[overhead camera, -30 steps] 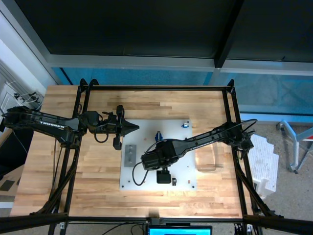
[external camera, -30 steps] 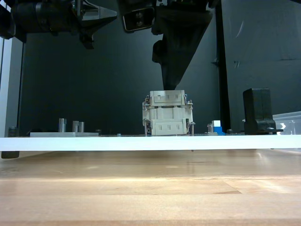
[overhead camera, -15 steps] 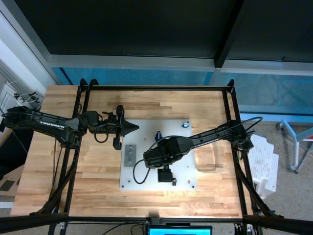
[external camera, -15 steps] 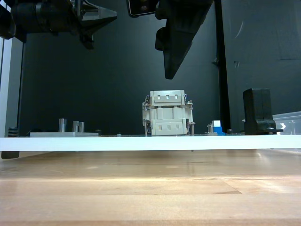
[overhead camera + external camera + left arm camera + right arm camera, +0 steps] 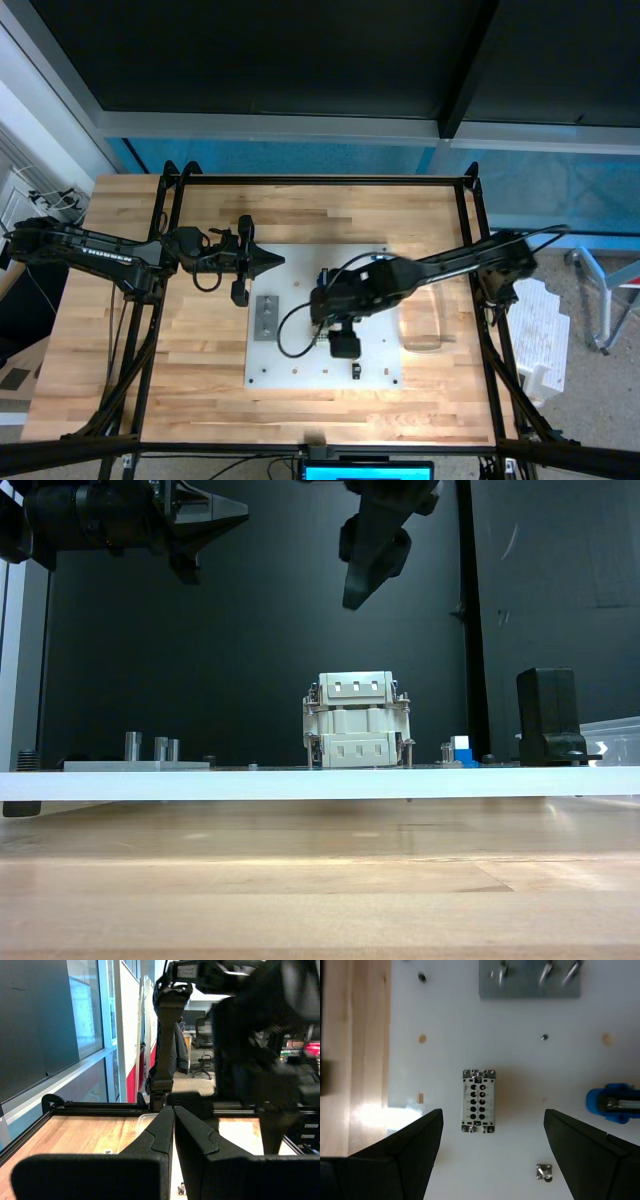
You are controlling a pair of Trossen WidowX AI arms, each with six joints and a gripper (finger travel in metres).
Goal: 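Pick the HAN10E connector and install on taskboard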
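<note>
Right gripper [image 5: 357, 590]: fingers [image 5: 405, 1155] wide apart, holding nothing, hanging clear above the connector [image 5: 478, 1101]. No contact between them in the low view.

Connector sits directly under the hand, centred between the fingers, pin face up, on the board [image 5: 520, 1060]. In the low view it looks level and squared on the housing beneath it, so it's probably seated. The install looks done or nearly done.

Step in hand, my read: release and back off. To do it well, go straight up, keep the fingers spread so they don't catch the side clips, and don't sweep sideways until well above the plug. Check the low view for a gap or tilt. If there is one, press down square rather than regrip.

Grey block [image 5: 529, 980] lies beyond the fingertips and the blue part [image 5: 612, 1105] beside one finger. Both are well off the connector.

Left gripper [image 5: 173, 1120]: fingers together, empty, parked high past the board's far-left side, well away from the right hand.
</note>
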